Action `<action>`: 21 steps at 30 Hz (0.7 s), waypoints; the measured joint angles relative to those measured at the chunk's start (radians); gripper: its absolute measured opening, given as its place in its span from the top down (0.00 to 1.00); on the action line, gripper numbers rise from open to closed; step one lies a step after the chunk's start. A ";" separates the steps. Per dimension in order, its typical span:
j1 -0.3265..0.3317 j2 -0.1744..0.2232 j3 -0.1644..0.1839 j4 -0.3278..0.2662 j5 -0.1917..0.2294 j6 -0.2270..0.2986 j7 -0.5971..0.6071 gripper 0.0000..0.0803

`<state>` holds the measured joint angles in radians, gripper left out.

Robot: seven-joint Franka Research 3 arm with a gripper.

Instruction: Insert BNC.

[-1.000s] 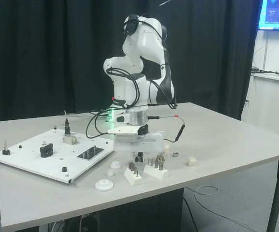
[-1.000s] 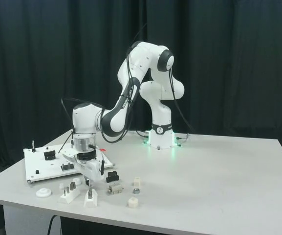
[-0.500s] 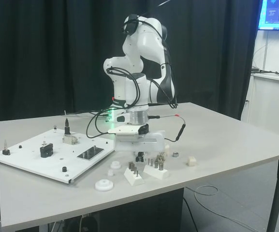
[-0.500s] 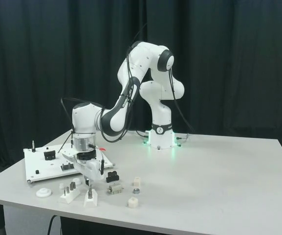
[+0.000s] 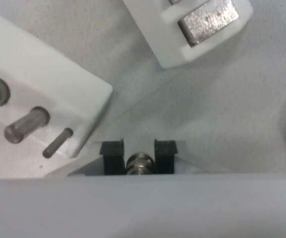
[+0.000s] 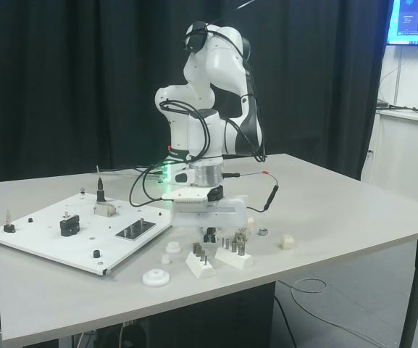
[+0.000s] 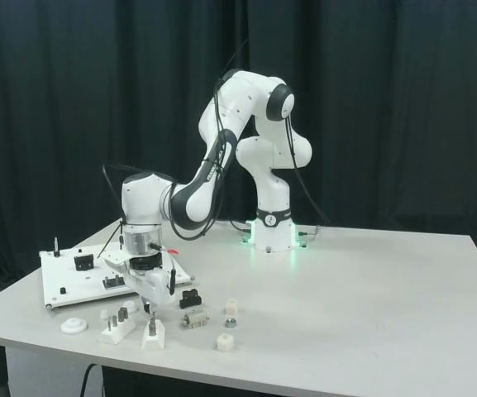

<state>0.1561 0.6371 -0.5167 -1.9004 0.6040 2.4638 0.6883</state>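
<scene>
My gripper (image 5: 140,159) is shut on a small grey metal BNC connector (image 5: 140,163), which shows between the two black fingers (image 5: 112,156). In the first room view the gripper (image 6: 209,233) hangs just above the table, over a white holder block (image 6: 200,264) with short pegs. The second room view places the gripper (image 7: 148,306) directly above that block (image 7: 153,334). The white task board (image 6: 46,233) lies to the side, apart from the gripper, and carries black and metal fittings.
A second white holder (image 6: 235,255) with metal pegs stands beside the first. A white gear wheel (image 6: 154,277), a small white cube (image 6: 287,241) and a nut (image 6: 264,232) lie on the grey table (image 6: 339,210). The arm's base (image 7: 273,236) stands behind.
The gripper has risen very slightly with the connector held in it. Nothing else has moved.
</scene>
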 joint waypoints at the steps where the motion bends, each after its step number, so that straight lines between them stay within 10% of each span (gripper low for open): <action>1: 0.000 0.000 0.000 0.000 0.000 0.000 0.000 0.84; 21: 0.000 -0.006 -0.047 0.010 -0.016 -0.006 0.000 0.84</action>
<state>0.1562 0.6314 -0.5637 -1.8907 0.5881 2.4581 0.6883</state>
